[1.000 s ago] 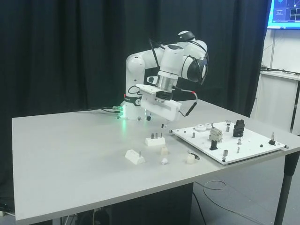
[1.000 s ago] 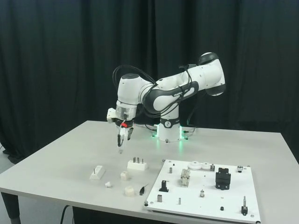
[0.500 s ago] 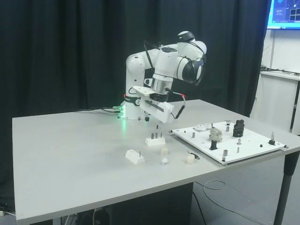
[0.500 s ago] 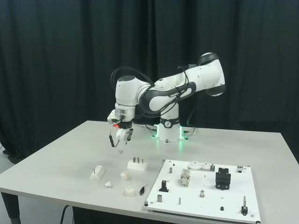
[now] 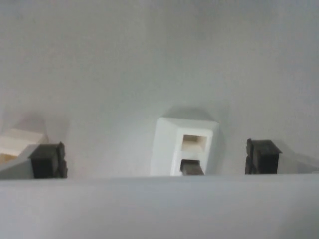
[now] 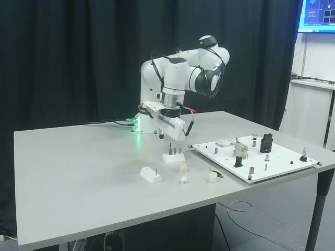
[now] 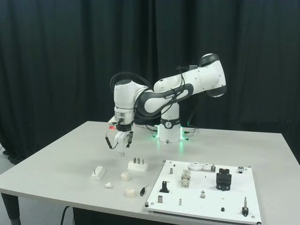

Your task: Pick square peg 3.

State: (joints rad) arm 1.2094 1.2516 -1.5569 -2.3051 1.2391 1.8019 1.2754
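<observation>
Nearest me on the grey table (image 6: 78,172) lie three small white pieces (image 6: 183,180) and a wedge-shaped white block (image 6: 151,174) with one thin pin standing in it. Just behind them sits the white peg holder (image 6: 173,157), beside the corner of the white assembly board (image 6: 282,157).

The square peg (image 6: 171,151) stands upright in that holder with its long axis vertical and its free end pointing straight up. A second peg stands next to it, and I cannot tell from here which one is number 3. In the wrist view I see the holder (image 5: 184,142) from above. One dark peg (image 5: 192,168) shows end-on in a square slot, and the slot beside it looks unfilled.

The gripper (image 6: 170,140) hangs above the table just behind the holder, touching nothing. Its two black fingertips (image 5: 47,160) are spread well apart with the holder showing between them, and they hold nothing. In the second room view the gripper (image 7: 122,149) points down, up and to one side of the holder (image 7: 138,165).

Farthest back, the white arm (image 6: 204,78) reaches forward from its base, where a green light (image 6: 135,124) glows.
</observation>
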